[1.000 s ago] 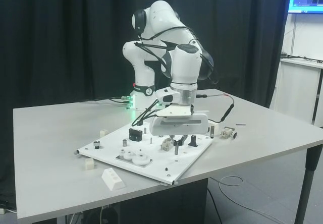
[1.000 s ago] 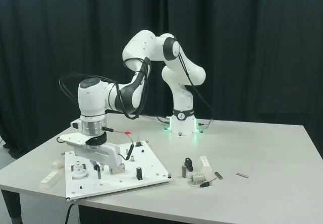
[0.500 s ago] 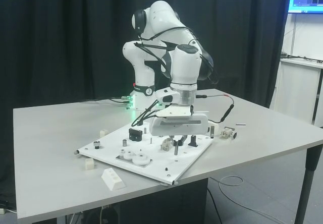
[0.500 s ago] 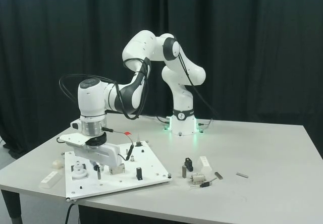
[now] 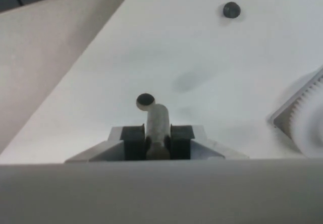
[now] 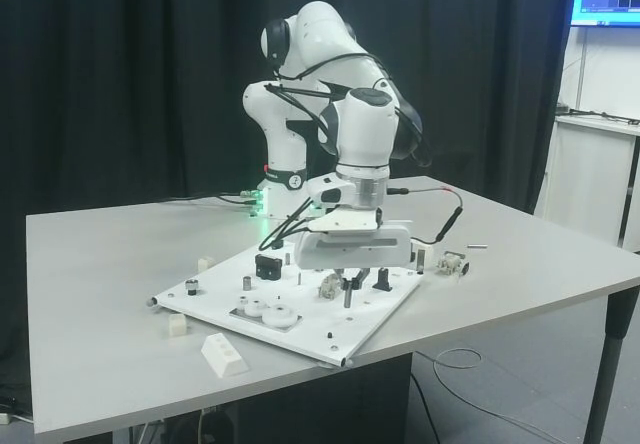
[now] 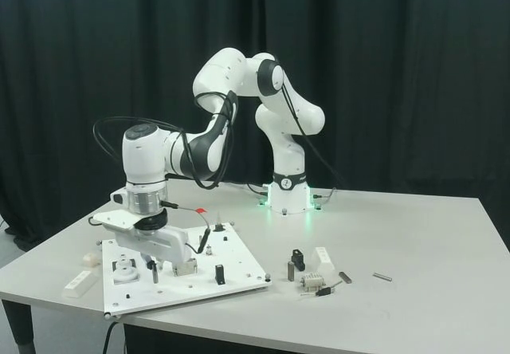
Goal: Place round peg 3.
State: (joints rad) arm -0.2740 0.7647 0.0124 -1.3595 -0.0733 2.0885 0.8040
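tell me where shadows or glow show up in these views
Wrist view: a soft shadow smudge lies on the white board beyond the round peg held in the gripper. Both room views: a green glow sits at the arm's base, against black curtains.

White rounded arm (image 7: 231, 75), black joints, black cables (image 7: 111, 123), green-lit base (image 7: 288, 204)
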